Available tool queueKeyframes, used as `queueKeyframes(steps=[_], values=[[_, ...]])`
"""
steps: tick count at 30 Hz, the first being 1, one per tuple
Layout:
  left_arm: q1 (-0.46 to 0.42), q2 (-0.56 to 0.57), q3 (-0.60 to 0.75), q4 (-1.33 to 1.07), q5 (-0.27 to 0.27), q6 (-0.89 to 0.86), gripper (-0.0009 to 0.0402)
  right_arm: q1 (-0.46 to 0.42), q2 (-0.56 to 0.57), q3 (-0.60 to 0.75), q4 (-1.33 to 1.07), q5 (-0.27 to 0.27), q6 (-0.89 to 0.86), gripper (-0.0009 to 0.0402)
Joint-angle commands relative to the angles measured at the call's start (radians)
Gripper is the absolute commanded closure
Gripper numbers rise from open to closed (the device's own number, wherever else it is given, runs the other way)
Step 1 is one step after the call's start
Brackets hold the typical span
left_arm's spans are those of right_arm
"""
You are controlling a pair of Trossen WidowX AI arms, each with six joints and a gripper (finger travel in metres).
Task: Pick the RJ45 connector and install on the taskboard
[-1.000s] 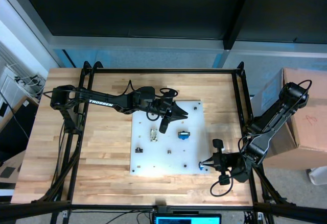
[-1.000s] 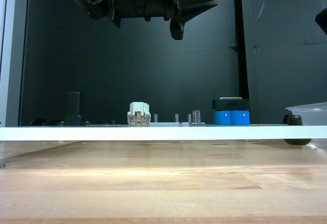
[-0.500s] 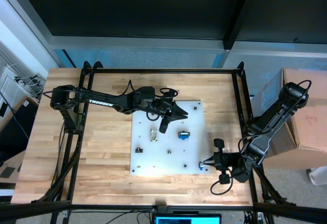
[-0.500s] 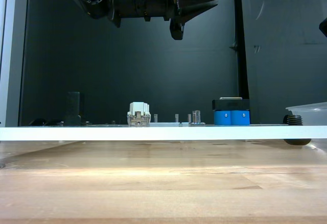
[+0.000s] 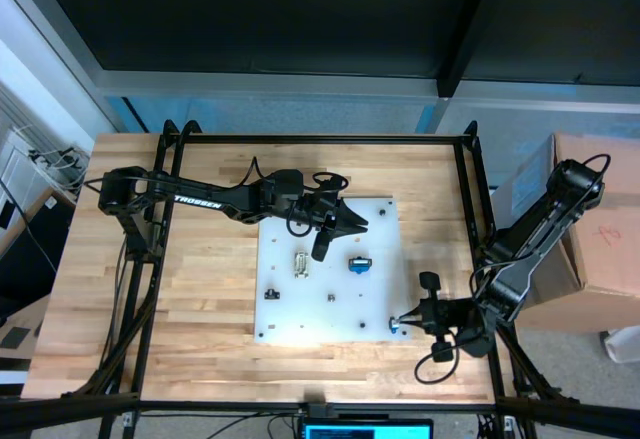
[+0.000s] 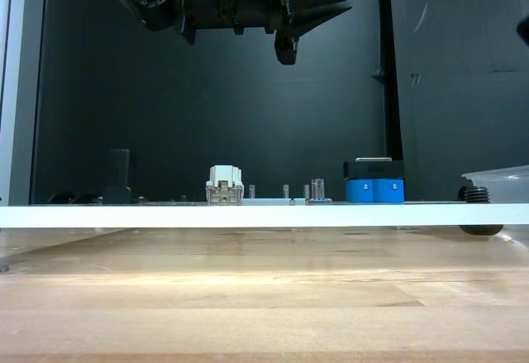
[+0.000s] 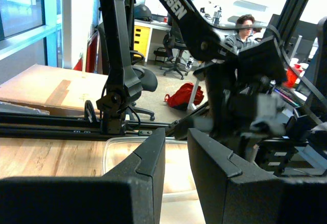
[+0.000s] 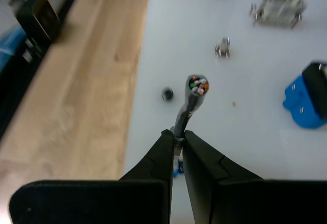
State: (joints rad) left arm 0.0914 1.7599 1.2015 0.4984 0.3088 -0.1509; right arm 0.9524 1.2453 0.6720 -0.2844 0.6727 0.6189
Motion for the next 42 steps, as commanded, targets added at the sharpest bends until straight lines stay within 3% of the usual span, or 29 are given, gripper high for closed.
queueKeyframes(steps=[1, 11, 15, 21, 42], values=[[0.000, 0.000, 0.000, 0.000, 0.000, 0.000, 0.0336, -0.002, -0.042, 0.030, -0.074, 0.008, 0.002, 0.0393], [0.000, 0.000, 0.000, 0.000, 0.000, 0.000, 0.0335, -0.013, -0.200, 0.073, -0.337, 0.005, 0.135, 0.0393], [0.000, 0.000, 0.000, 0.000, 0.000, 0.000, 0.0336, -0.031, -0.234, 0.073, -0.374, -0.020, 0.160, 0.0393], [0.000, 0.000, 0.000, 0.000, 0.000, 0.000, 0.0336, -0.046, -0.240, 0.073, -0.394, -0.054, 0.196, 0.0393], [-0.002, 0.000, 0.000, 0.004, 0.011, -0.001, 0.0336, -0.048, -0.240, 0.073, -0.419, -0.072, 0.208, 0.0393]])
